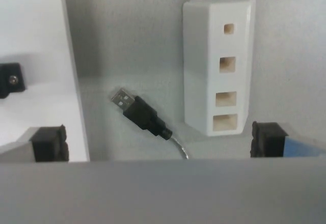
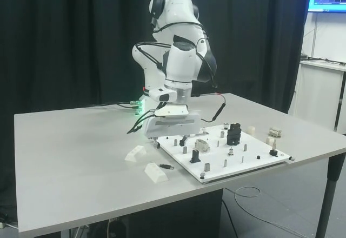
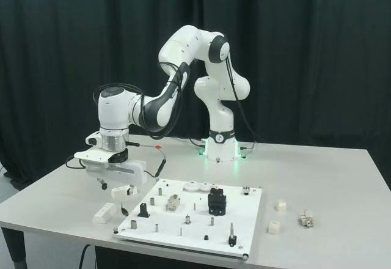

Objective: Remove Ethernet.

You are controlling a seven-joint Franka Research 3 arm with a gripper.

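Just off the board's edge, on the bare grey table (image 2: 75,140), we had a white socket block (image 1: 218,63) with four openings in a row, all of them looking empty. No Ethernet plug showed in any view, so we couldn't say where that one was. Right beside the block lay a loose black USB plug (image 1: 138,112), metal end pointing away from its thin cable (image 1: 179,146), not touching the block. The gripper (image 1: 158,141) hung over this spot with its jaws spread wide and holding nothing; both black fingertips (image 1: 49,142) sat well apart, the plug between them and lower down. From the room views we saw a second white block (image 2: 135,153) nearby, the white board (image 3: 201,235) with small fixtures, and the white arm (image 3: 156,104) bent low over the board's corner.
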